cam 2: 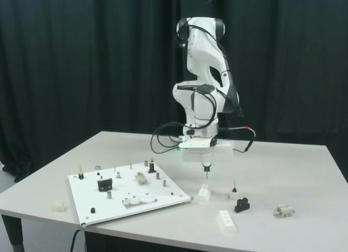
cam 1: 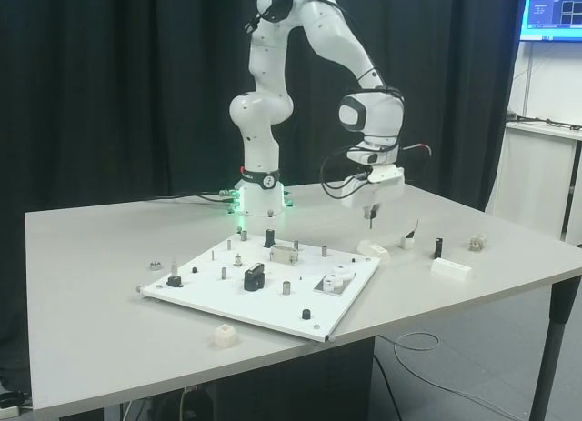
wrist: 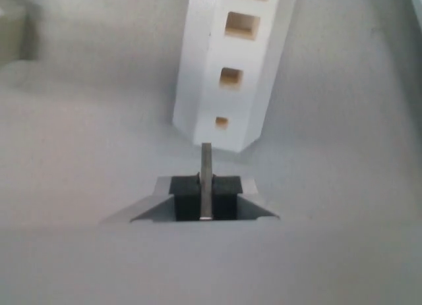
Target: Insert square peg 1.
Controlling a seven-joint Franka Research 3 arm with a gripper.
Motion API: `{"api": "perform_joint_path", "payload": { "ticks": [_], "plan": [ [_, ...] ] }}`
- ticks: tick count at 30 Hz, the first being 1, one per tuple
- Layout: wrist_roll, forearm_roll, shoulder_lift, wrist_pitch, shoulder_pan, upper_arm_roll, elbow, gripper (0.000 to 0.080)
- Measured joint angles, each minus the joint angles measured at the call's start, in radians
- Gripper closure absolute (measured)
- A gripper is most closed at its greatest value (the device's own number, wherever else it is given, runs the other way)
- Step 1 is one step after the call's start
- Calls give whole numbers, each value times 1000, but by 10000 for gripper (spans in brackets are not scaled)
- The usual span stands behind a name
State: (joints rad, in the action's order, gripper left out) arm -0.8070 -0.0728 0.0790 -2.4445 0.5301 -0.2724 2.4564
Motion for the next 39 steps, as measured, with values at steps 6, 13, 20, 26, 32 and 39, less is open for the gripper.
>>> {"api": "perform_joint_path", "payload": {
  "ticks": [6, 13, 20, 26, 32, 39],
  "plan": [
    [-27, 26, -26, 23, 1, 0, -3, 770],
    [-38, 43, -40, 37, 1, 0, -3, 770],
    [-47, 47, -43, 37, 1, 0, -3, 770],
    [-103, 50, -44, 37, 0, 0, -6, 770],
    [-161, 79, -44, 36, -2, -2, -12, 770],
    [-194, 107, -43, 32, -11, -10, -26, 770]
  ]
}}
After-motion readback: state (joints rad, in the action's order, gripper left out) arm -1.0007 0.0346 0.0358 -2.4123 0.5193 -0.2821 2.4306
